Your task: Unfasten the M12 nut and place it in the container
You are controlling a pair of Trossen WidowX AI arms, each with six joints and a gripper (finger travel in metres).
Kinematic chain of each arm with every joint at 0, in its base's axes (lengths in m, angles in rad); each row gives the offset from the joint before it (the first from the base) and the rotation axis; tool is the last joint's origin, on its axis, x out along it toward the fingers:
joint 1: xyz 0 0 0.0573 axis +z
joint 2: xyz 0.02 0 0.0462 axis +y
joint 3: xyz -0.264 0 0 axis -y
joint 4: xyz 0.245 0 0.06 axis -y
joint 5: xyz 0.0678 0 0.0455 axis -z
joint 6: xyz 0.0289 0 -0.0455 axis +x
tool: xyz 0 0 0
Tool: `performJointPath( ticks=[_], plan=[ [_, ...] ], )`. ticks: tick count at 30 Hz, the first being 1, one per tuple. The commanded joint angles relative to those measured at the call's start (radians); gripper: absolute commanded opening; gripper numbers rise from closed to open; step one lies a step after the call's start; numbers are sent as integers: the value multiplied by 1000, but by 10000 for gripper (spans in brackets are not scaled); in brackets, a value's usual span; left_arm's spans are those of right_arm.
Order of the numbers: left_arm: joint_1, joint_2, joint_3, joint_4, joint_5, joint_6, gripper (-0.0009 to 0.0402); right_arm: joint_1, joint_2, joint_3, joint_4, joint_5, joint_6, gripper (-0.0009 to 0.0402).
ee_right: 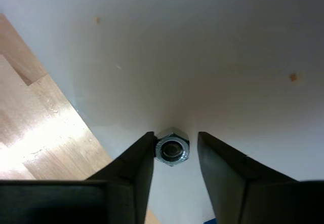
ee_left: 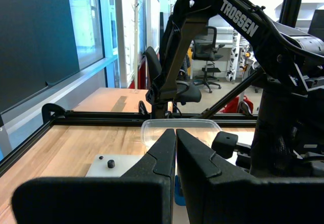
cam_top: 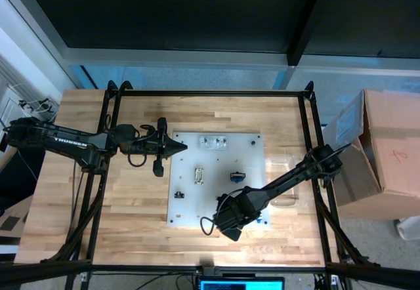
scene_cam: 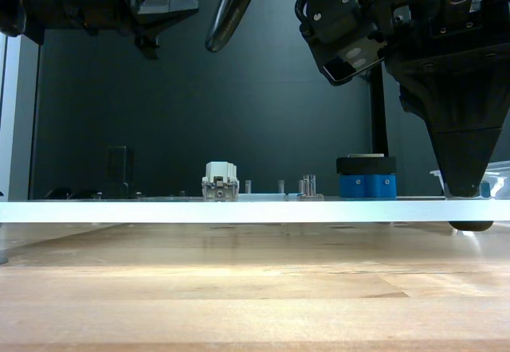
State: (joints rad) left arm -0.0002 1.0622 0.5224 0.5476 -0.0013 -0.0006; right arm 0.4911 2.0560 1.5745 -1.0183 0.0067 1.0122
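Observation:
In the right wrist view the small silver nut (ee_right: 172, 145) sits flat over the white board (ee_right: 202, 57) with a dark bore, seemingly on its stud, whose ribs are hidden. My right gripper (ee_right: 175, 139) straddles it. One finger (ee_right: 142, 158) touches the nut and the other stands a narrow gap away. From above, the right gripper (cam_top: 230, 227) points down at the board's near right edge and hides the nut. It also covers the stud in the low view (scene_cam: 466, 186). The clear container (cam_top: 289, 188) lies right of the board. My left gripper (cam_top: 177, 147) hovers shut at the board's far left.
A blue block (cam_top: 237, 176), a white connector (cam_top: 198, 175) and silver posts (cam_top: 213, 142) stand on the board. A black frame (cam_top: 210, 93) rings the table. A cardboard box (cam_top: 384, 152) sits off the right edge.

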Motion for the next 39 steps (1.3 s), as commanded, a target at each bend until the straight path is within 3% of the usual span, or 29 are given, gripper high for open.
performJointPath(
  ticks=[1, 8, 14, 39],
  plan=[
    [0, 0, 0, 0, 0, 0, 0, 0, -1, 0, -3, 0, 1, 76],
    [0, 0, 0, 0, 0, 0, 0, 0, -1, 0, 1, 0, 0, 38],
    [0, 0, 0, 0, 0, 0, 0, 0, -1, 0, 5, -4, -92, 32],
    [0, 0, 0, 0, 0, 0, 0, -1, -1, 0, 10, -3, -1611, 32]
  ],
)
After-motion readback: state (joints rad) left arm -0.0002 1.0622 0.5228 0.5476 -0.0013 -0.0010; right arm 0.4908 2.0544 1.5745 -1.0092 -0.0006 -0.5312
